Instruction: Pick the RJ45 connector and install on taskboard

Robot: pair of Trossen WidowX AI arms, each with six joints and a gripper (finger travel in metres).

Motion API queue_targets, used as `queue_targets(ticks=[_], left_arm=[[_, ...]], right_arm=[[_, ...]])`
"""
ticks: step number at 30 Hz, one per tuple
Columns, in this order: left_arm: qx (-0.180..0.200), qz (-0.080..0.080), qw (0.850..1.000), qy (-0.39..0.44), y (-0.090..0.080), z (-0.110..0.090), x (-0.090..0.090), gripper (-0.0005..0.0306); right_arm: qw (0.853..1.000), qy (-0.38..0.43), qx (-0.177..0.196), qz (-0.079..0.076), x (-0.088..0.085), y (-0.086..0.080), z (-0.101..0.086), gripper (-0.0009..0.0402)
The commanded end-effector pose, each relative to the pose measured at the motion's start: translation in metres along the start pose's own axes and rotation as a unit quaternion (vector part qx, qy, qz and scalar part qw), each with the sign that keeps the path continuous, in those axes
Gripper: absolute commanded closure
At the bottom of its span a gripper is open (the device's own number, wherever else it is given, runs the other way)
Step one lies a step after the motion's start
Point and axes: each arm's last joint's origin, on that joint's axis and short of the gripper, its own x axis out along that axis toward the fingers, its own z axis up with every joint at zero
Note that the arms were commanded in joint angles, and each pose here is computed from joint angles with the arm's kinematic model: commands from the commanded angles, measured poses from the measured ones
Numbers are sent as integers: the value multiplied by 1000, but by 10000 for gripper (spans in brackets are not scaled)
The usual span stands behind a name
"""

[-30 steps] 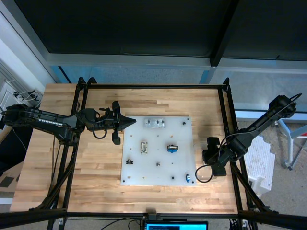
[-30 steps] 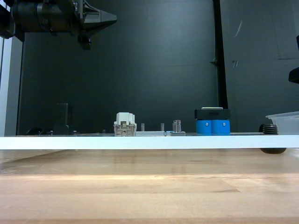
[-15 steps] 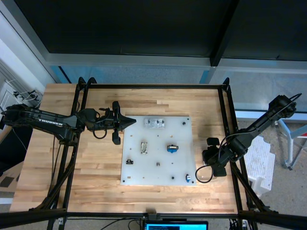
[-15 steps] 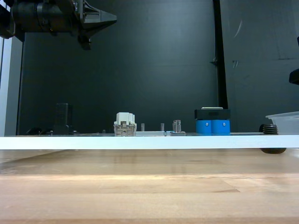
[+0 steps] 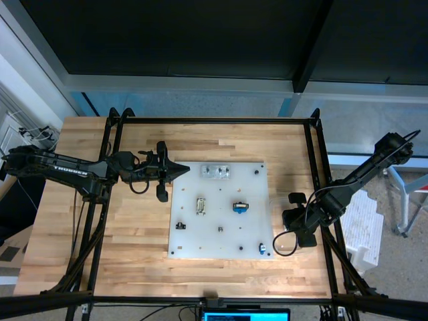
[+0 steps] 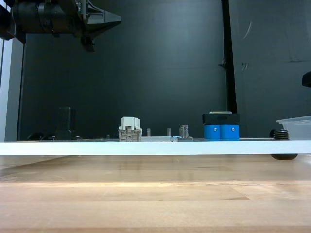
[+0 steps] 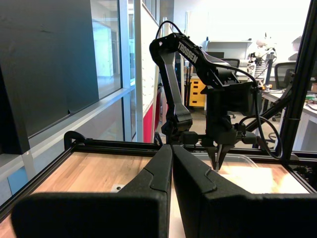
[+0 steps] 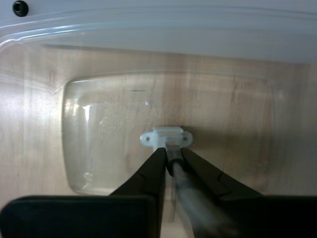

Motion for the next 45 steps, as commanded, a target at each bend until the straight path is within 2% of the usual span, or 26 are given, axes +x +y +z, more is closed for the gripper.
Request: queue_targets(ticks=[1, 11, 17, 24, 29, 33, 38, 45], left_arm=[[0, 0, 1000, 0, 0, 0, 0, 300], [0, 0, 1000, 0, 0, 0, 0, 300], [0, 0, 1000, 0, 0, 0, 0, 300], [0, 0, 1000, 0, 0, 0, 0, 300], [0, 0, 1000, 0, 0, 0, 0, 300], [0, 0, 1000, 0, 0, 0, 0, 300], [0, 0, 1000, 0, 0, 0, 0, 300], [0, 0, 1000, 0, 0, 0, 0, 300]], right_arm=[[1000, 0, 1, 0, -2, 0, 1, 394], [1000, 0, 0, 0, -11, 2, 4, 392], [1000, -4, 1, 3, -26, 3, 10, 393], [999, -31, 6, 21, -49, 9, 24, 393], [999, -33, 7, 22, -58, 11, 29, 393], [999, -32, 27, 22, -59, 14, 34, 393], [998, -26, 48, 14, -57, 23, 48, 393], [999, -8, 48, 1, -45, 42, 72, 393]])
